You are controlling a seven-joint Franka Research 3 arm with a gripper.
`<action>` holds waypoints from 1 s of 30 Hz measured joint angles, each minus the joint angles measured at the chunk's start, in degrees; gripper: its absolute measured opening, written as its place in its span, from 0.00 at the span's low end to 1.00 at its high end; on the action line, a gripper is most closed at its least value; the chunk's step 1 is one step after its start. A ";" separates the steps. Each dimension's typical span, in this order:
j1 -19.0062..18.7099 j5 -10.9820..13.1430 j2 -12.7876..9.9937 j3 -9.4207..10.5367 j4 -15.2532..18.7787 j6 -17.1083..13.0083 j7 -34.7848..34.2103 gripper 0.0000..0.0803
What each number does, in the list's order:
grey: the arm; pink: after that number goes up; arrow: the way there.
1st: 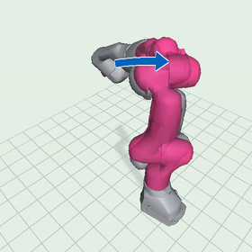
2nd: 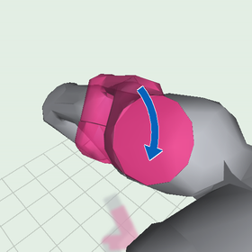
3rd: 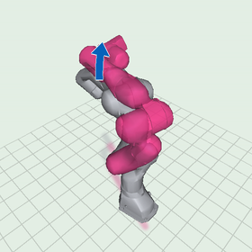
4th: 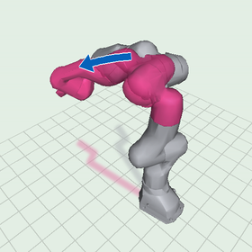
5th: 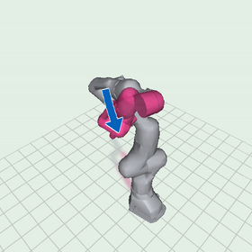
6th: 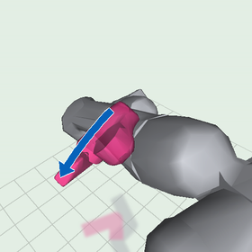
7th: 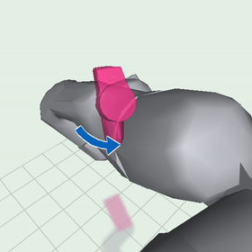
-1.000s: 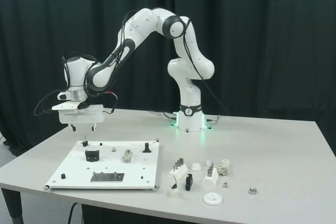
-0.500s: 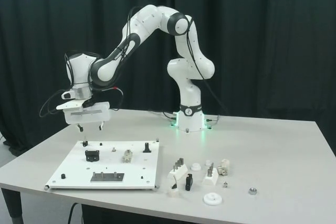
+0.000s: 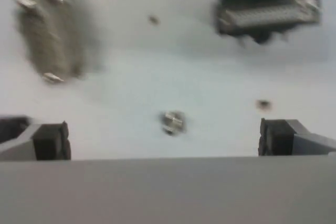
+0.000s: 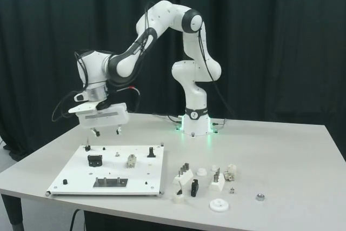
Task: Pick D-SUB.
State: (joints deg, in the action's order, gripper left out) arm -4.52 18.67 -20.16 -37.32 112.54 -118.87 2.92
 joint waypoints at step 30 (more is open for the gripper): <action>-18.07 -6.07 1.02 3.18 -2.62 -3.73 -50.01 1.00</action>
State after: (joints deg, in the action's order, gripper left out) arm -22.59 12.60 -19.14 -34.14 109.92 -122.60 -47.09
